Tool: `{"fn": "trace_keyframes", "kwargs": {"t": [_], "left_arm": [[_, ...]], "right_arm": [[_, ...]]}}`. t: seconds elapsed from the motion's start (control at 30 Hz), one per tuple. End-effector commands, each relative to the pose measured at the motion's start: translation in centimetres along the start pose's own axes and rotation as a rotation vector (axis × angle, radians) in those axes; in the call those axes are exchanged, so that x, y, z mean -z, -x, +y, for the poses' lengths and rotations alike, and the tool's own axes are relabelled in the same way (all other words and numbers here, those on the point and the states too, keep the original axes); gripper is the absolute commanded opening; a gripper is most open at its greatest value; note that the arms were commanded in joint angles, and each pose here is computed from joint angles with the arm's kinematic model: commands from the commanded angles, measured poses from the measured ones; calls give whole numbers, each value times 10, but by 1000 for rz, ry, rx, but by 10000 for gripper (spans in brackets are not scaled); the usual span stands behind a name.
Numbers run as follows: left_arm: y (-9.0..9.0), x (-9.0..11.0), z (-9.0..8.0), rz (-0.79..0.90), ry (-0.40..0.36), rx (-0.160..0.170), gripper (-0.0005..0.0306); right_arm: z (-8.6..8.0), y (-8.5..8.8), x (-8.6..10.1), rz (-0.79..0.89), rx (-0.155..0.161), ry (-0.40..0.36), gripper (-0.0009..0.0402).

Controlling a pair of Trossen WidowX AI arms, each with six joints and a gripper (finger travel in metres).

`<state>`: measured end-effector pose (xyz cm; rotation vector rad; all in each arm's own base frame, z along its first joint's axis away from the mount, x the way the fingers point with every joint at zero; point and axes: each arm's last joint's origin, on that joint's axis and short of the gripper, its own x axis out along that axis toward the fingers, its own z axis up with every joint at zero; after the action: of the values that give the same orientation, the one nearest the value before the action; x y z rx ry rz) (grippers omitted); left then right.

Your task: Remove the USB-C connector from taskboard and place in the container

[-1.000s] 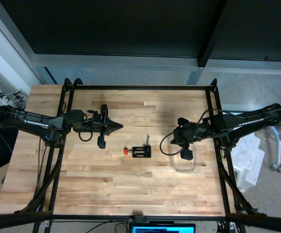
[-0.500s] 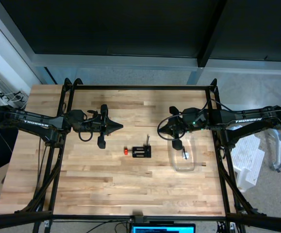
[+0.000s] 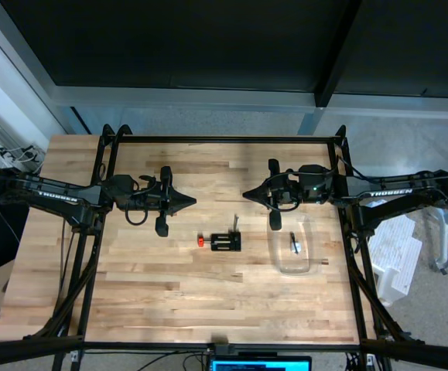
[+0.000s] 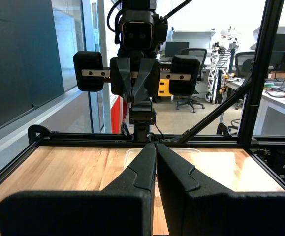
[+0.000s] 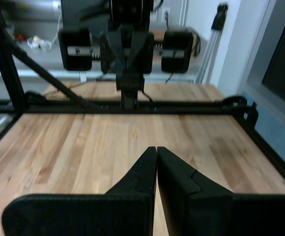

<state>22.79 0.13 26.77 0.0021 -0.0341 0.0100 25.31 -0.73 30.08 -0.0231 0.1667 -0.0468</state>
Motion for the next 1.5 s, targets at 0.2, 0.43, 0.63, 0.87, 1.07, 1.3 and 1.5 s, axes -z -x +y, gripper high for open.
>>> {"fn": "trace_keyframes", "kwargs": {"t": [0.2,0.43,0.63,0.87,1.07,1.3,1.5], "left_arm": [[0,0,0,0,0,0,0],[0,0,0,0,0,0,0],[0,0,0,0,0,0,0],[0,0,0,0,0,0,0],[0,0,0,0,0,0,0],[0,0,0,0,0,0,0],[0,0,0,0,0,0,0]], "right_arm": [[-3,0,16,-113,-27,-26,0],[-3,2,19,-170,-39,-35,0],[-3,2,23,-165,-44,-34,0],[-3,3,28,-185,-50,-60,0],[-3,3,27,-189,-54,-67,0],[-3,3,27,-195,-46,-66,0],[-3,3,27,-198,-47,-57,0]]}}
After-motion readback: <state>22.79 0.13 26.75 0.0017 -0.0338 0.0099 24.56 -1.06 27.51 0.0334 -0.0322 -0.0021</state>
